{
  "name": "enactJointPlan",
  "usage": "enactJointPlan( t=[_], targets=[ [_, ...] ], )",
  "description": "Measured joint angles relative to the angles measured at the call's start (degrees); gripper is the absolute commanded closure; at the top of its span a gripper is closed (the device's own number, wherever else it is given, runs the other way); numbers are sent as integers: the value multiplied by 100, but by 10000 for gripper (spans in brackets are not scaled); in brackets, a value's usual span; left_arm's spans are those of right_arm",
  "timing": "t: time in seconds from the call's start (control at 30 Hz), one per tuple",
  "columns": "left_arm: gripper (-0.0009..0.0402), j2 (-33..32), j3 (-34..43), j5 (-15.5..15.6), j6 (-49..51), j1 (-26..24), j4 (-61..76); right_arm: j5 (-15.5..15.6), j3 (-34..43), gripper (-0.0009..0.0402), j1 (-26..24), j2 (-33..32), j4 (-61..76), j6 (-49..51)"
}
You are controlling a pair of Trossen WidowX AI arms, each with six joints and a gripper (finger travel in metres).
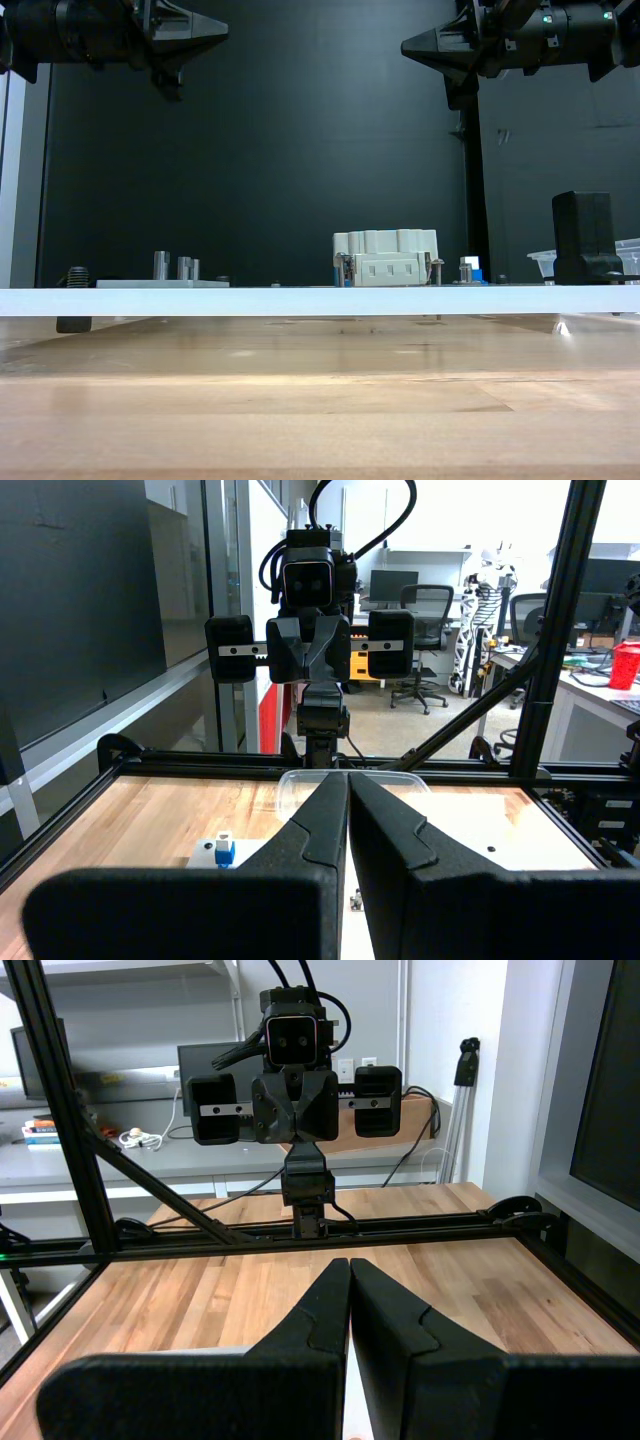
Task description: Pick the 16mm bar and install on taskboard
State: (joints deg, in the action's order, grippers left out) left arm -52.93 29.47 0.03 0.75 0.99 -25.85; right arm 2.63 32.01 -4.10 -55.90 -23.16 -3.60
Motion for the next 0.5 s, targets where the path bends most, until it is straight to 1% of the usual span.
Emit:
enactJointPlan(
  t=[0.03, 0.07, 0.1, 0.2, 0.3, 0.5],
  targets=[
    [393, -2, 0, -2, 0, 0, -2, -2, -2, 393, 57, 2, -42, -24],
    [393, -2, 2, -2, 2, 0, 0, -184, -4, 393, 184, -4, -157, -173],
    [393, 0, 0, 0, 0, 2, 0, -289, -9, 393, 256, -7, -254, -234],
    [393, 0, 0, 0, 0, 2, 0, -201, -9, 393, 297, 2, -293, -251],
    [393, -2, 2, 0, 0, 0, 0, -278, -9, 393, 282, 2, -280, -251],
    [393, 0, 2, 0, 0, 2, -2, -245, -9, 393, 302, 0, -275, -251]
  ],
)
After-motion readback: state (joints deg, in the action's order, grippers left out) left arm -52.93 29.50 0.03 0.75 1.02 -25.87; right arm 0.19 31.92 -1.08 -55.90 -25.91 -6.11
